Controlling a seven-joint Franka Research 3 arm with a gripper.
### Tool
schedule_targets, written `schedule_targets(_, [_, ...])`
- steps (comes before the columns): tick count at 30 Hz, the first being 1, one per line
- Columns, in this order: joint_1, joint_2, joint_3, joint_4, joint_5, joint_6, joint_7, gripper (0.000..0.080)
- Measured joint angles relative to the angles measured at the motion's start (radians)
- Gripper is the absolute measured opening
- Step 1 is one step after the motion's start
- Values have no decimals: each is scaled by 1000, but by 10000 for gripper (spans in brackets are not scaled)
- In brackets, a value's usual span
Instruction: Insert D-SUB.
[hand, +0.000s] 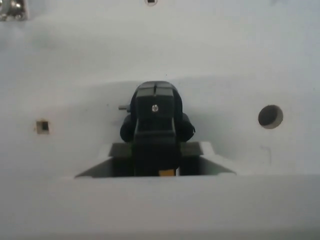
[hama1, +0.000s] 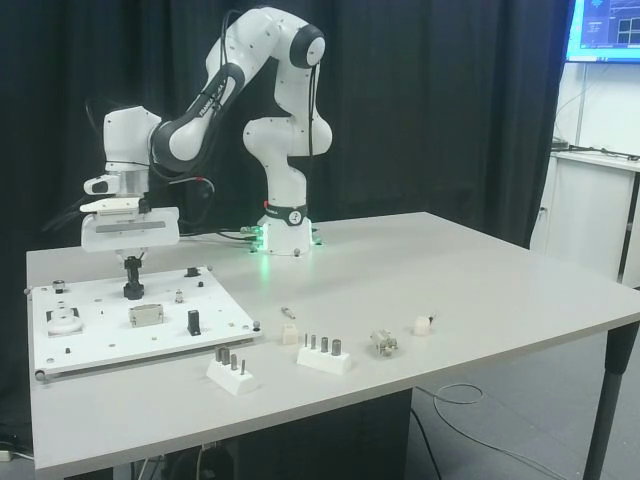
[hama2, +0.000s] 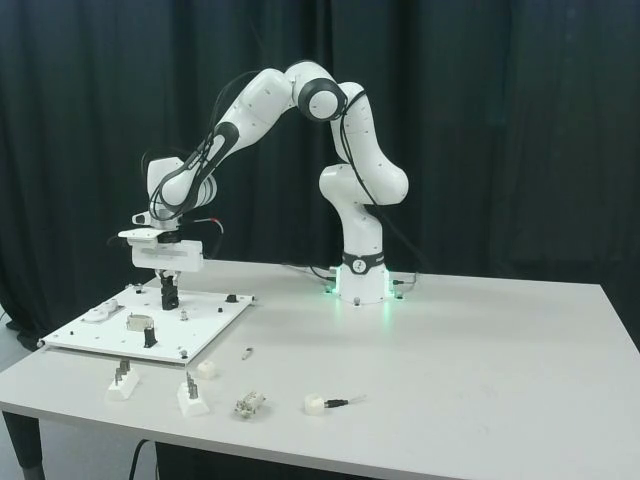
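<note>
My gripper (hama1: 130, 262) (hama2: 167, 280) is shut on a black D-SUB plug (hand: 156, 125) (hama1: 130, 280) (hama2: 168, 293) that hangs upright beneath a broad white finger block. The plug's lower end is right at the surface of the white board (hand: 225, 75) (hama1: 205, 325) (hama2: 215, 318), near its back edge; I cannot tell if it touches. A small grey metal socket (hama1: 146, 315) (hama2: 137, 323) sits on the board, nearer the front than the plug. In the wrist view the plug's hood with its two side knobs fills the middle.
A black upright part (hama1: 192, 321) (hama2: 150, 337) and a white ring (hama1: 63, 322) are on the board. In front of it stand white blocks with pegs (hama1: 232, 370) (hama1: 323, 353), a loose metal connector (hama1: 384, 342) (hama2: 249, 404) and a small white piece (hama1: 423, 324). A round hole (hand: 270, 116) marks the board.
</note>
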Motion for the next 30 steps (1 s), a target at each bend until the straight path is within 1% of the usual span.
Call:
schedule_targets(6, [9, 0, 0, 4, -1, 17, 6, 153])
schedule_targets(7, [11, 0, 0, 5, -1, 20, 8, 459])
schedule_targets(13, [15, 0, -1, 17, -15, 26, 33, 459])
schedule_targets(14, [15, 0, -2, 19, -20, 26, 40, 726])
schedule_targets(22, [24, -3, -5, 33, -48, 24, 75, 726])
schedule_targets(23, [25, -4, -6, 34, -52, 23, 77, 797])
schedule_targets(30, [34, -9, -9, 43, -75, 8, 106, 797])
